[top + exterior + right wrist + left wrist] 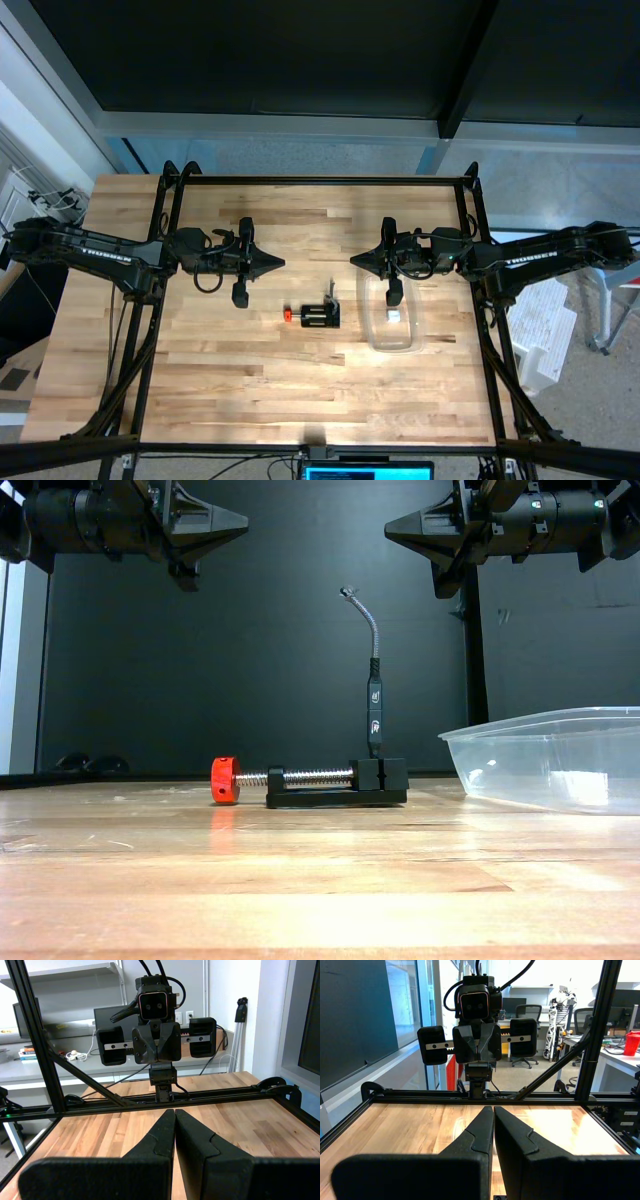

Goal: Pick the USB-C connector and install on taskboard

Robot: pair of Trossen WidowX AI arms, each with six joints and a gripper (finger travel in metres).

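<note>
Both arms hang up high, and the plug looks already set in the board.

The left pincer (281, 264), mid-left in the high view, and the right pincer (353, 260), mid-right, each have fingers pressed together on nothing. Below and between them sits one board (322, 316) with one red knob (288, 314). One plug (374, 708) stands upright in it. One clear tray (392, 349) lies just to the right, holding one small white bit (394, 315); I cannot tell what that is. I think the only move left is checking the plug sits tight.
</note>
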